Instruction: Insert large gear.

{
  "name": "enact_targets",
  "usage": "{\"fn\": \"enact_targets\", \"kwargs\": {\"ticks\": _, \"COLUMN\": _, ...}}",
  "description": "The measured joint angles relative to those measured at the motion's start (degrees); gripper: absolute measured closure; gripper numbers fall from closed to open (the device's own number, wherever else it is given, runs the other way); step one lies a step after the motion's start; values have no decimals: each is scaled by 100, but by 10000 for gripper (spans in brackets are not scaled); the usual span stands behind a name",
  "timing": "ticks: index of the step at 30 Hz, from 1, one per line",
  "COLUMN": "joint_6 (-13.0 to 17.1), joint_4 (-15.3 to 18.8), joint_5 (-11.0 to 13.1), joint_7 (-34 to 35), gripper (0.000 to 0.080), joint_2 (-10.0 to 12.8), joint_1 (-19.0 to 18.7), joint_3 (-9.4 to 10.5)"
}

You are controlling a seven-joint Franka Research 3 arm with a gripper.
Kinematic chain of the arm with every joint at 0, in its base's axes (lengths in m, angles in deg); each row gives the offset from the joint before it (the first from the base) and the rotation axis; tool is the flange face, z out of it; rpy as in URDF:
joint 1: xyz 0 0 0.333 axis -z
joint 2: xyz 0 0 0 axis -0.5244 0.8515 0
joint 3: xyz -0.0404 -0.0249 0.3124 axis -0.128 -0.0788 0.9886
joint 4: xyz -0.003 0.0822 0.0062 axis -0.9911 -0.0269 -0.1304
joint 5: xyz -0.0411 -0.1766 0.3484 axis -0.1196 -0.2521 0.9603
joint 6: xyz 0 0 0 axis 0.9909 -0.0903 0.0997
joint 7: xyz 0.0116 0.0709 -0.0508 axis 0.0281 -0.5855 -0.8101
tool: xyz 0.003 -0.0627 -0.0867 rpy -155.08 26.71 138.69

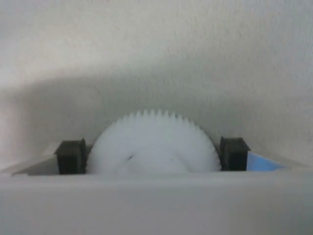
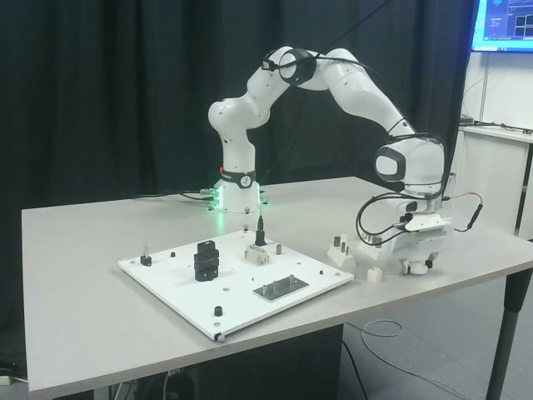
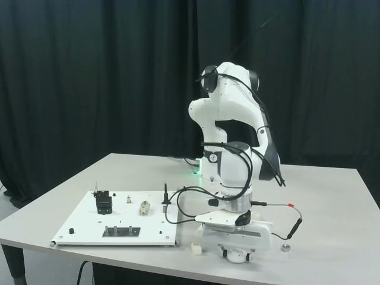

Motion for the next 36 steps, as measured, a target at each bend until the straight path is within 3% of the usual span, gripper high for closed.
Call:
{"fn": "enact_targets", "kwargs": {"ticks": 13, "joint_6": -416, "joint_4": -314, "joint_5": -9, "joint_7": -13, "gripper": 209, "joint_2": 0, "joint_1": 0, "joint_3": -91}}
{"fn": "enact_targets", "kwargs": {"ticks": 36, "joint_6": -450, "joint_4": -415, "joint_5": -19, "joint_7": -424, "gripper": 209, "joint_2": 0, "joint_1": 19, "joint_3": -217}}
